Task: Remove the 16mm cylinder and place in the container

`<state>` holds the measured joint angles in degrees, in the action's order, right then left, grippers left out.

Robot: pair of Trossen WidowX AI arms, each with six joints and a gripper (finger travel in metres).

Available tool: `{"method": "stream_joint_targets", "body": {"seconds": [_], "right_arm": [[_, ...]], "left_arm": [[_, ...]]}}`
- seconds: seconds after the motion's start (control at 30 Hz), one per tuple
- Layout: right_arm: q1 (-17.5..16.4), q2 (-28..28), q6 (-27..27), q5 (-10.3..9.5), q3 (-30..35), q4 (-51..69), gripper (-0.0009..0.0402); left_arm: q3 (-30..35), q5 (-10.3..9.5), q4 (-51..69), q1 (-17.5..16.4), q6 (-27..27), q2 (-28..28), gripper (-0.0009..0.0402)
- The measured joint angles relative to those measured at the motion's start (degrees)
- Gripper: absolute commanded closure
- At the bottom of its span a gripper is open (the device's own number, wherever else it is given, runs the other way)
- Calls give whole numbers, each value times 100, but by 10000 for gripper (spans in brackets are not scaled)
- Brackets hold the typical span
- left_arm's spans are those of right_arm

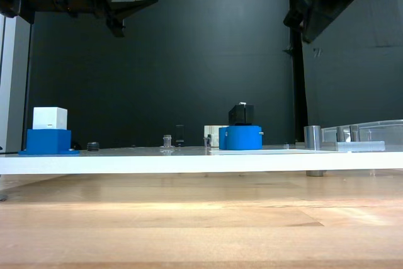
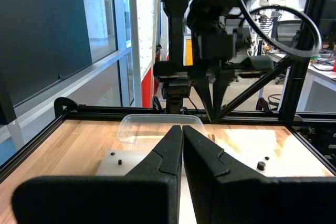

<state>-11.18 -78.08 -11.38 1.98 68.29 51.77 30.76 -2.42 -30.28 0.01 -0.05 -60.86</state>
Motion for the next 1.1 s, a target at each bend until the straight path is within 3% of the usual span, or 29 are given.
{"method": "stream_joint_targets", "body": {"seconds": [0.27, 0.4, 0.73, 1.1], "right_arm": [[-162, -938, -166, 44, 732, 892, 318], [-249, -1355, -229, 389, 964, 1045, 277], [-553, -2041, -293, 444, 1340, 922, 174], [-737, -2280, -463, 444, 1266, 654, 153]], "left_arm": [[-2, 2, 2, 0, 2, 0, 393], [-2, 0, 0, 0, 0, 0, 393], [0, 2, 2, 0, 0, 0, 393], [0, 2, 2, 0, 0, 0, 393]]}}
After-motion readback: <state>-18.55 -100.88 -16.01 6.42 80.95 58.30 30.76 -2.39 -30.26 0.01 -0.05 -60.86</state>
